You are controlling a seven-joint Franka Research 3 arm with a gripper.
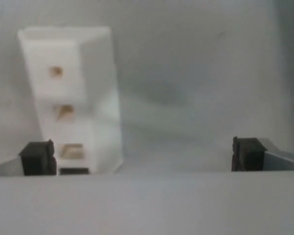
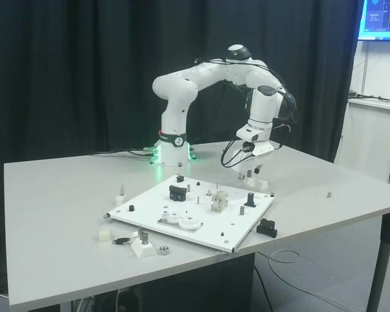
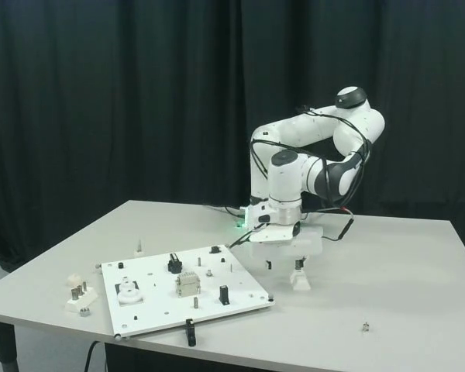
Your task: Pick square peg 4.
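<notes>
Tool (image 1: 142,155) hangs spread above the white peg holder (image 1: 71,98); you should centre over it before descending.

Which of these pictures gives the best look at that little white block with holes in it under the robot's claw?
The wrist view: the white block fills much of it, holes plain, between the open gripper fingertips. Both room views show it only as a tiny white shape on the table below the gripper.
</notes>
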